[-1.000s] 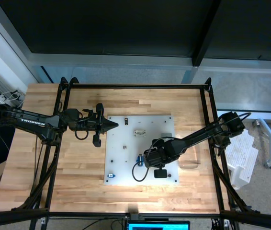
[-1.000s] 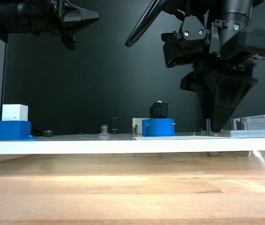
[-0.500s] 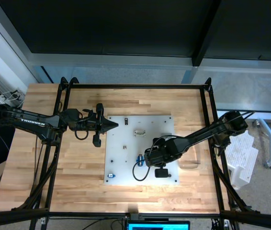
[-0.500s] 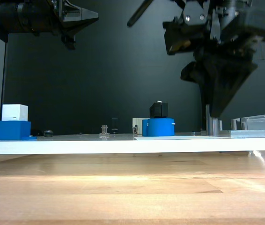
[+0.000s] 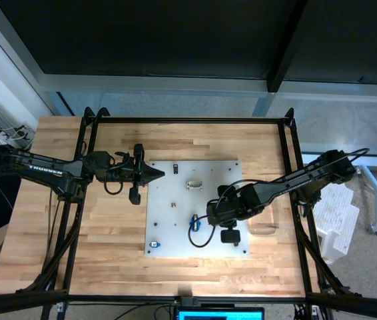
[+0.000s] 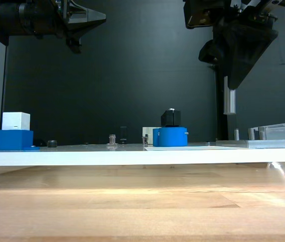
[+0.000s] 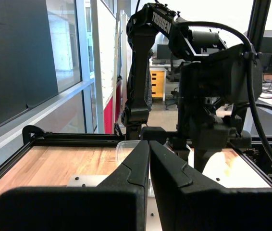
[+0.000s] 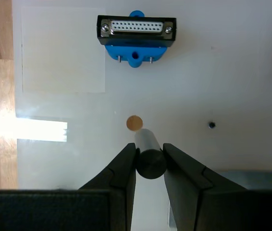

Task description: Remove the 16mm cylinder and place in the container

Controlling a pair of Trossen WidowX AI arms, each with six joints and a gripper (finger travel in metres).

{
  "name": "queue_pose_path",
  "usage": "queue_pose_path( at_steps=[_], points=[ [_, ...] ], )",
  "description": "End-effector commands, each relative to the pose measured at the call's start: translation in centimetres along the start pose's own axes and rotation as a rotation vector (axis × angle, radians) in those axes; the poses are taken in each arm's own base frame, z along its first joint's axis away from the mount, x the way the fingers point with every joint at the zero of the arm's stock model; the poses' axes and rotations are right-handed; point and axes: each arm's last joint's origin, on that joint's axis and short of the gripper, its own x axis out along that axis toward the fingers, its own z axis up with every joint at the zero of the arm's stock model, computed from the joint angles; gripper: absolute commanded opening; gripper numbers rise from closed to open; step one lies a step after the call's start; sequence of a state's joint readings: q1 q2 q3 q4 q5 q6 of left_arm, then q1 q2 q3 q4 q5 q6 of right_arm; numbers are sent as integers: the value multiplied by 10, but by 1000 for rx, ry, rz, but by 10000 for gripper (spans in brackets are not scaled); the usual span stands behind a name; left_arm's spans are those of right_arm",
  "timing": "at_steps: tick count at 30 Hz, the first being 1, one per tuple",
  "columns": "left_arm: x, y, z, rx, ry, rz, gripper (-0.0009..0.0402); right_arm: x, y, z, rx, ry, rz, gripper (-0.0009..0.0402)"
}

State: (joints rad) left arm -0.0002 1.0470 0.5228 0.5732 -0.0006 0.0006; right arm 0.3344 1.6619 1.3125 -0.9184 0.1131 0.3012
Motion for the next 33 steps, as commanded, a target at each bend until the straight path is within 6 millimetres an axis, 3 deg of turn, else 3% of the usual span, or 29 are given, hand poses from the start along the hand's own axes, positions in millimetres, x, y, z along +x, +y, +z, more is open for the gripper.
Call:
queue_pose_path(
  at_steps=[1,9,18,33],
  points=[
    [0,0,0,0,0,0,0,-3,-1,-2,0,6,-1,7],
    [0,0,0,0,0,0,0,-22,-10,-23,12,-26,8,7],
    [0,0,0,0,0,0,0,-39,-24,-66,56,-22,10,7],
    [0,0,0,0,0,0,0,-34,-43,-140,86,55,-13,7]
  ],
)
